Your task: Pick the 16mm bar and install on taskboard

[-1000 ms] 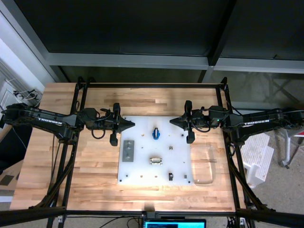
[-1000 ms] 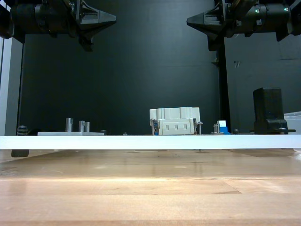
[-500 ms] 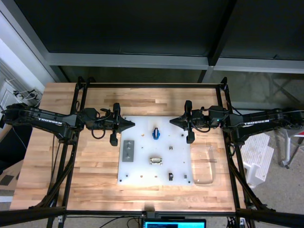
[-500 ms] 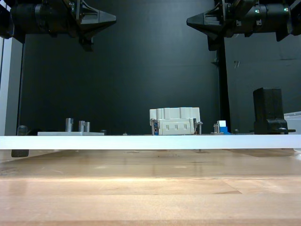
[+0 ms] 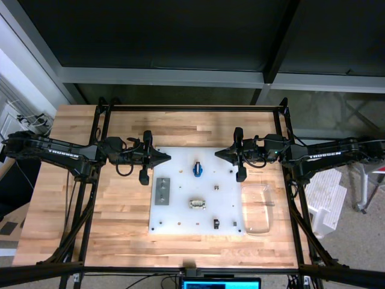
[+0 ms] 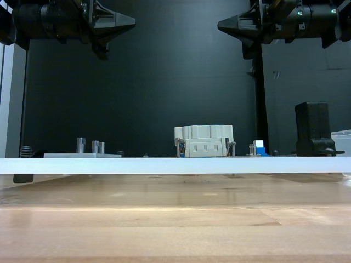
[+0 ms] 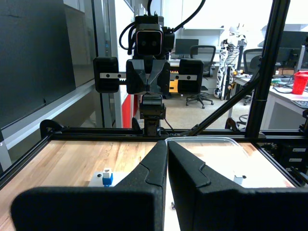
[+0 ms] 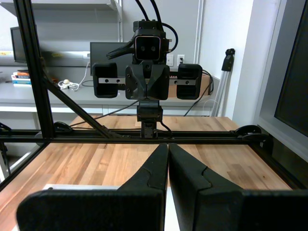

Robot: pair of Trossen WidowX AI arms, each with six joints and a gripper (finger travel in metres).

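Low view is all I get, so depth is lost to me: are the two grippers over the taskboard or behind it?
Observer: From above, the left gripper hangs over the taskboard's far left corner, and the right gripper over its far right part.
Operator: Are they open?
Observer: No. Each wrist view shows its fingers pressed together, holding nothing.
Operator: Anything beside the board?
Observer: A clear tray lies on the table along the board's right edge.
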